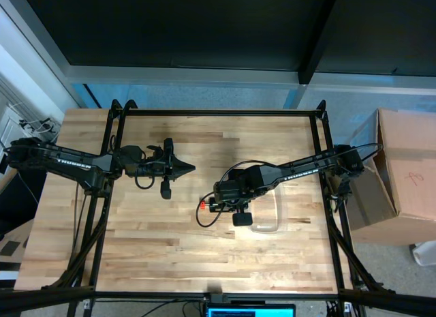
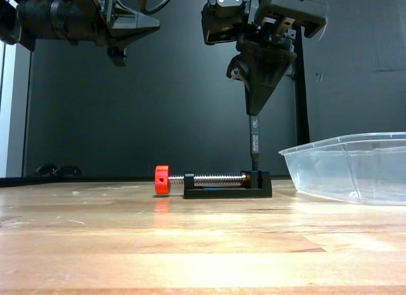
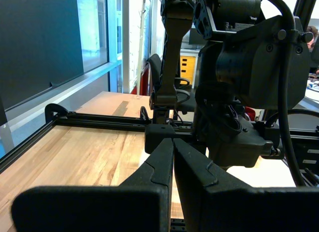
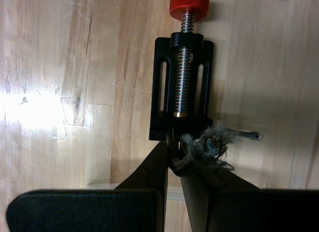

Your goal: Remove the USB-C connector from the USB-C receptacle and place in the container

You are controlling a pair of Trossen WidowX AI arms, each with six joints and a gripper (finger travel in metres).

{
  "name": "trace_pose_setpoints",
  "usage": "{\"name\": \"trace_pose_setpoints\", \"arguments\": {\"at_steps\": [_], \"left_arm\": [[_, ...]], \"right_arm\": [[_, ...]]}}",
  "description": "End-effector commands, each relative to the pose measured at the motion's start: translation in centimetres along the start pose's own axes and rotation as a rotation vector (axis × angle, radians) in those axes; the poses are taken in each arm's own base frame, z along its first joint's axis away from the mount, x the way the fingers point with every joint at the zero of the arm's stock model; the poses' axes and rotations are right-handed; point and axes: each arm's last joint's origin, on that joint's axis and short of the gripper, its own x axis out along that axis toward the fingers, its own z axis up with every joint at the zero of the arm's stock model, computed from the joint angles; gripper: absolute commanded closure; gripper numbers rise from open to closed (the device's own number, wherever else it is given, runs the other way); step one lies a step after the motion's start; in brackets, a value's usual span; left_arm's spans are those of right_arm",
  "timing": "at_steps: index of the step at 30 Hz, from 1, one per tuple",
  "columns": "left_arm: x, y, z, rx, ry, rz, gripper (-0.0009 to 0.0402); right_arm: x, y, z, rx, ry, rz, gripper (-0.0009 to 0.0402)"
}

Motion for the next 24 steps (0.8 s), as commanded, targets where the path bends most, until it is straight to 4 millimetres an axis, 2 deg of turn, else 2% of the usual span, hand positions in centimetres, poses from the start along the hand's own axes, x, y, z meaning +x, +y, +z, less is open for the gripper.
{"name": "trace_pose_setpoints", "arguments": {"at_steps": [1, 24], "left_arm": [[0.0, 0.0, 0.0, 0.0, -0.001, 0.0, 0.0393], [0.0, 0.0, 0.0, 0.0, -0.001, 0.0, 0.0393]], "right_arm": [[-0.1, 0.0, 0.0, 0.002, -0.001, 0.0, 0.0391], [-2.4, -0.2, -0.3, 0.009, -0.056, 0.005, 0.0393]]}}
